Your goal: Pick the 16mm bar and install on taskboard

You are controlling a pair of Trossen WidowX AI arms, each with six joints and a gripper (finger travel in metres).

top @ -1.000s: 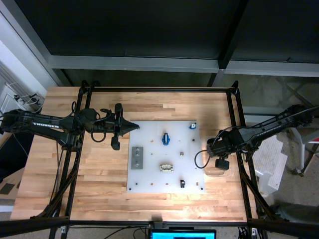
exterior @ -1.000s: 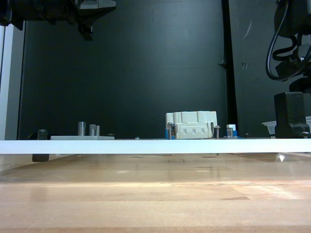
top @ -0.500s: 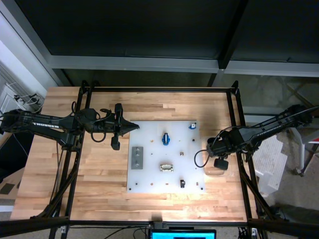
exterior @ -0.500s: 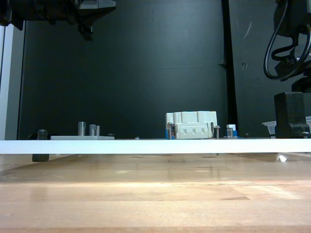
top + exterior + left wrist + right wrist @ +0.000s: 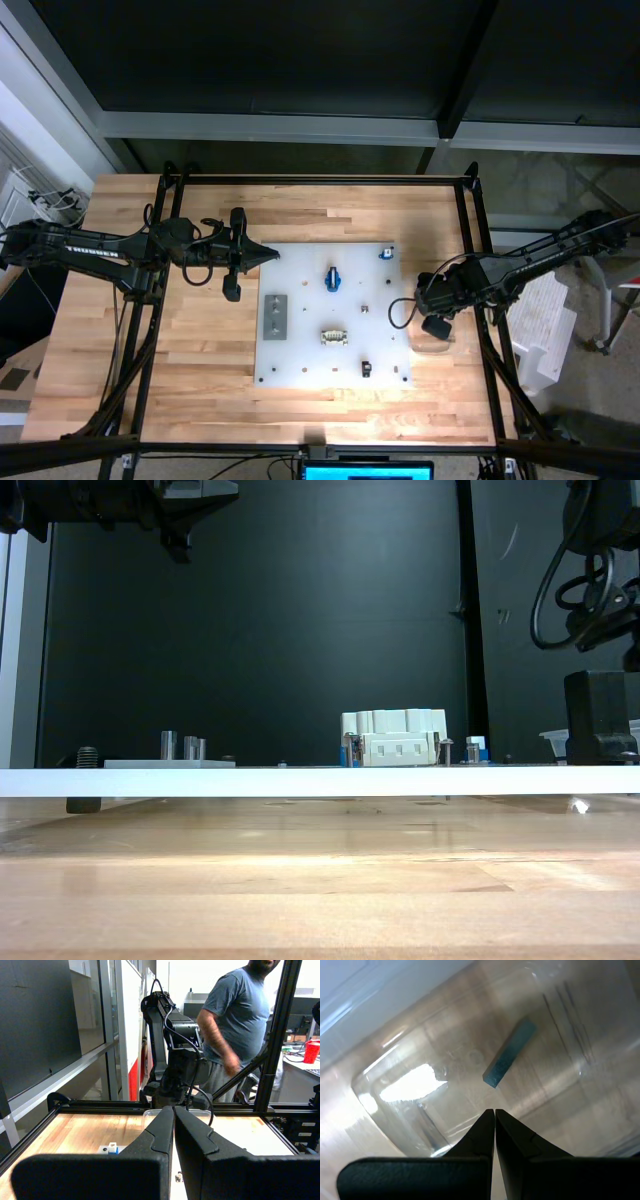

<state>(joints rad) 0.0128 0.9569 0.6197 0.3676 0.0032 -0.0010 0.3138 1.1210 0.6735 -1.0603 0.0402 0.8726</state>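
the 16mm bar (image 5: 510, 1053) is seen only in the right wrist view. it is a teal strip lying free on the floor of a clear tub (image 5: 560, 1090), just ahead of the right gripper (image 5: 495, 1111) and apart from its tips. that gripper's fingers are pressed together, with nothing held between them.

in the high view the bar cannot be made out. there the right gripper is shown over the tub, which is set on the worktop (image 5: 190, 370) just beside the taskboard (image 5: 300, 350). the left gripper (image 5: 268, 255) is shown at the board's far corner on the opposite side, well apart from the right gripper and pointing towards it.

height is given only by the low view. the left gripper is held high above the board, while the right gripper is down near board level, beside the tub's rim. a white connector (image 5: 395, 738) is seen standing on the board between the two grippers.

in the left wrist view the left gripper's fingers are closed against each other and empty. beyond them the right arm (image 5: 170, 1035) and a person (image 5: 240, 1015) in a grey-blue shirt are seen, and the person appears in no other view.
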